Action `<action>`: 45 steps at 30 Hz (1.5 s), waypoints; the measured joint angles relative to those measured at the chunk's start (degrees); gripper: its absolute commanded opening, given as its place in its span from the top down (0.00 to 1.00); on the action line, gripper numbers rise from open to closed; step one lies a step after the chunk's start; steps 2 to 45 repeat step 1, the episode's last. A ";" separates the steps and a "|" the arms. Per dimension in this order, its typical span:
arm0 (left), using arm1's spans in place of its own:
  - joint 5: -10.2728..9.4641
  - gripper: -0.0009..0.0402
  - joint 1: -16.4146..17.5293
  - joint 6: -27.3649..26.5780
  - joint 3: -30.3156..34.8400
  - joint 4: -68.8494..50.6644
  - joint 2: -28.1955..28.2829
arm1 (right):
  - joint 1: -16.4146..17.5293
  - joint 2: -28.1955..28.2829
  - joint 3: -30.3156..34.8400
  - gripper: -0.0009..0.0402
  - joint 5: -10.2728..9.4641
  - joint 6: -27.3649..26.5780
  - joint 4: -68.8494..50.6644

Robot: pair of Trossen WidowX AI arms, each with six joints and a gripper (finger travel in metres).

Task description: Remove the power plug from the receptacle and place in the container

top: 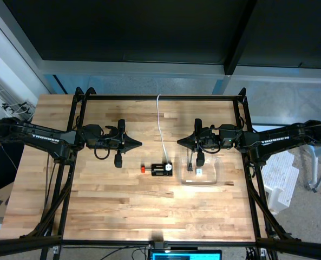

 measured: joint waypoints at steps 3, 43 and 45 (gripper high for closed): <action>0.00 0.98 0.00 -0.02 0.00 0.00 0.02 | 0.00 0.00 0.00 0.98 0.00 -0.02 0.00; 0.00 0.98 0.00 -0.02 0.00 0.00 0.02 | 0.00 0.00 0.00 0.98 0.00 -0.02 0.00; 0.00 0.98 0.00 -0.02 0.00 0.00 0.02 | 0.00 0.00 0.00 0.98 0.00 -0.02 0.00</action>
